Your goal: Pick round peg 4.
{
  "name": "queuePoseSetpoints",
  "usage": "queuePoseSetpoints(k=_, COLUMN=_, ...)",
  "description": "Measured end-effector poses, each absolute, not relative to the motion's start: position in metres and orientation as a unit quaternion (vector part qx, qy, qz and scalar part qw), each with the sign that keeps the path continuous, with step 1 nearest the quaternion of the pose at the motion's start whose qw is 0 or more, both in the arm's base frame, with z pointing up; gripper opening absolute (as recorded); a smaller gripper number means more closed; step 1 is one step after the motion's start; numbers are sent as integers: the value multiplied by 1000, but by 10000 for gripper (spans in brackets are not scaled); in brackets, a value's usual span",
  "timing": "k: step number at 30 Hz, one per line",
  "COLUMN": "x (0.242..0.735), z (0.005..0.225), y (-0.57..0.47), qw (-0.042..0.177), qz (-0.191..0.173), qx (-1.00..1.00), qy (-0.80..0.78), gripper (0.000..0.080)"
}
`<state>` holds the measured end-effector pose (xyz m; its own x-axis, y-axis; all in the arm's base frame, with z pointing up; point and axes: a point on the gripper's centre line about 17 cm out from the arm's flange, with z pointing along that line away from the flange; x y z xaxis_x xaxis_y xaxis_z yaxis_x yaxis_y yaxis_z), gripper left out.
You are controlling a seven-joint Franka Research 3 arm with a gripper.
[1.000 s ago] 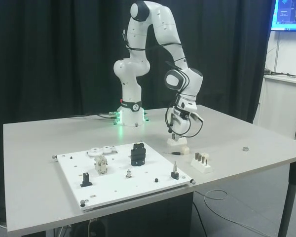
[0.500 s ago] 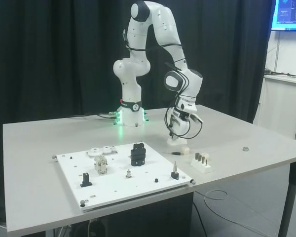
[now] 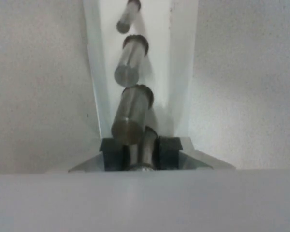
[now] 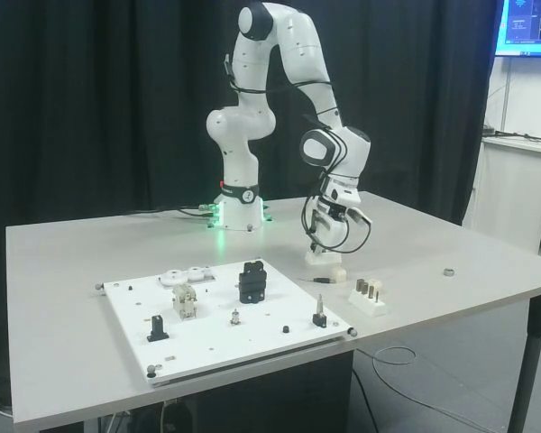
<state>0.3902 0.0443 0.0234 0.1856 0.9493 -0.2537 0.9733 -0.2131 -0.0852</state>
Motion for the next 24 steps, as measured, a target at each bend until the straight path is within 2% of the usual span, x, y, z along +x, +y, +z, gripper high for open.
queuePoseSetpoints(k=10, x=394, z=25, y=44, qw=61, qz=-126, qx=769, qy=624, gripper=149)
queuePoseSetpoints(k=24, x=399, z=32, y=44, qw=93, qz=-126, qx=773, qy=615, gripper=149)
